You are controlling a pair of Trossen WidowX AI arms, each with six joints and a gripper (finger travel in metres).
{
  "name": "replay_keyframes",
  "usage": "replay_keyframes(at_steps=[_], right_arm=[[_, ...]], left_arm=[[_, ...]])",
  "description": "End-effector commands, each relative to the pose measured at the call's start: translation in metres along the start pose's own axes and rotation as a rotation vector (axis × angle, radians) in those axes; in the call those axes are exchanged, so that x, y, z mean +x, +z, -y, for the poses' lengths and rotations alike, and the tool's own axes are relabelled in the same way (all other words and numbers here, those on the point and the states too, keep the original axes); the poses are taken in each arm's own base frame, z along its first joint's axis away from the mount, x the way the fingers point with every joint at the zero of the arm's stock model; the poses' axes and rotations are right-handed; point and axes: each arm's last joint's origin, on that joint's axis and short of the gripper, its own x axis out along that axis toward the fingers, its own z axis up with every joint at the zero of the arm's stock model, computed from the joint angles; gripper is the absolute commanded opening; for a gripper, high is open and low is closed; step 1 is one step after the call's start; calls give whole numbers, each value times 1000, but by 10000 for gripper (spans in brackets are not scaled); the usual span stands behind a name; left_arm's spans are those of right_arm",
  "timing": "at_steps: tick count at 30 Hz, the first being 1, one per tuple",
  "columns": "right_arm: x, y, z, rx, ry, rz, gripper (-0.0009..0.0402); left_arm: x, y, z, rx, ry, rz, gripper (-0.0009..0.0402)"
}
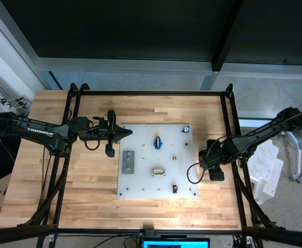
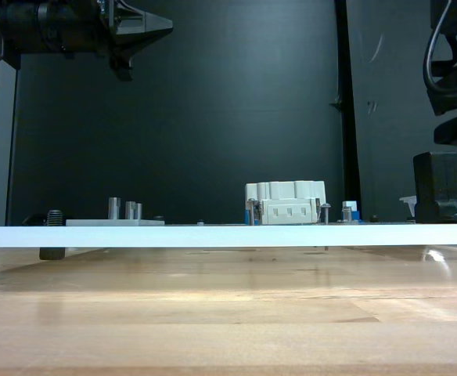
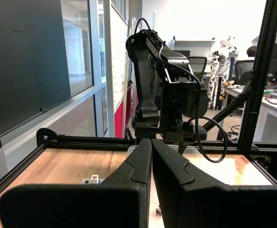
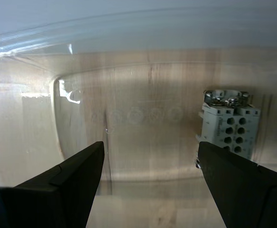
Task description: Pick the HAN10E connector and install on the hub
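Note:
The HAN10E connector (image 4: 228,129), a pale grey block with rows of dark pin holes, lies inside a clear plastic tray (image 4: 58,118). My right gripper (image 4: 150,146) hangs open above that tray, and the connector sits beside one finger, not between the two. In the high view the right gripper (image 1: 216,173) is just off the right edge of the white board (image 1: 140,188), and the connector is hidden there. The hub (image 1: 159,172), a beige flanged socket (image 2: 286,202), stands on the board's near middle. My left gripper (image 1: 126,133) is shut and empty, raised over the board's left edge.
On the board stand a grey metal block (image 1: 127,161) with two holes, a small blue part (image 1: 158,142) and a small black part (image 1: 175,188). A black frame rail (image 1: 227,129) borders the table. The right arm (image 3: 162,85) faces the left wrist camera.

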Motion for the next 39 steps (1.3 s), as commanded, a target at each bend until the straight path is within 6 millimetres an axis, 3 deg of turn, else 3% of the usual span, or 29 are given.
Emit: replay_keyframes(at_steps=[1, 30, 39], right_arm=[[5, -2, 0, -1, -3, -2, 278], [37, -3, -4, 9, -9, -15, 273], [41, -1, -5, 6, -12, -23, 237]], left_arm=[[0, 0, 0, 0, 0, 0, 0], [0, 0, 0, 0, 0, 0, 0], [0, 0, 0, 0, 0, 0, 0]])
